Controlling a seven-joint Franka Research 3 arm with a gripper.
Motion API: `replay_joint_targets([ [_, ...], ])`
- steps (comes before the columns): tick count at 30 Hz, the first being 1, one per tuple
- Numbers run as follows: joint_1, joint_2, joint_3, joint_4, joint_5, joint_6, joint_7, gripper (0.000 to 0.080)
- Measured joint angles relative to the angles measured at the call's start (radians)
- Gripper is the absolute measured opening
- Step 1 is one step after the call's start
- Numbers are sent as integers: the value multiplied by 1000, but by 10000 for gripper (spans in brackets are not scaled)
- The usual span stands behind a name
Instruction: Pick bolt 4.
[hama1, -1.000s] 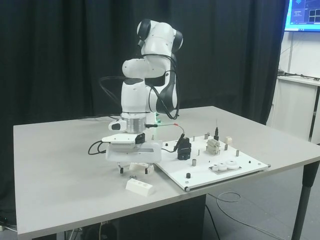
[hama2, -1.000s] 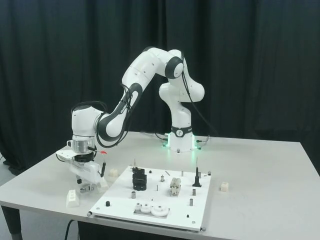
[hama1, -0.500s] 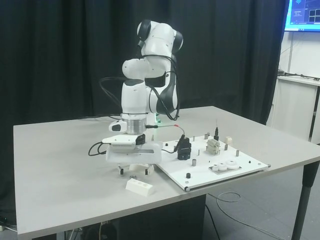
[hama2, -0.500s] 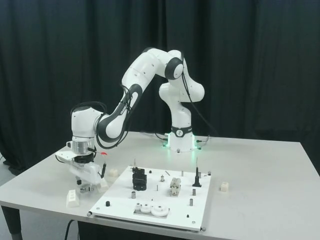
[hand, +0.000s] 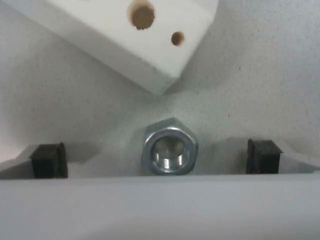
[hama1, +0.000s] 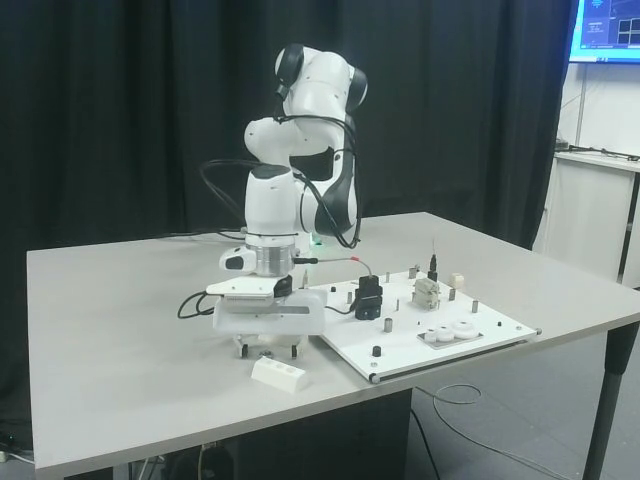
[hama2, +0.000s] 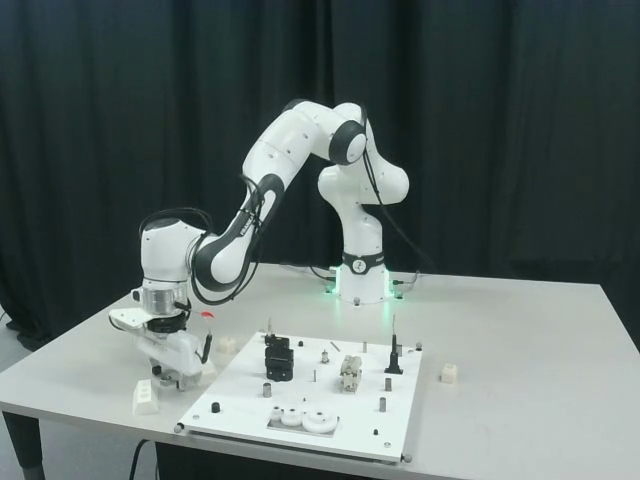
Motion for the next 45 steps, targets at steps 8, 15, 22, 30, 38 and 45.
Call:
replay_joint_targets([
  [8, -6, 16, 0, 16, 0, -10, 0, 800],
  [15, -10, 18, 0, 20, 0, -15, 0, 800],
  [22, -17, 19, 0, 25, 0, -30, 0, 542],
  [30, -25, 22, 0, 34, 0, -46, 0, 378],
  [38, -29, 26, 0, 46, -2, -64, -20, 228],
  [45, -30, 27, 0, 51, -3, -73, -76, 228],
])
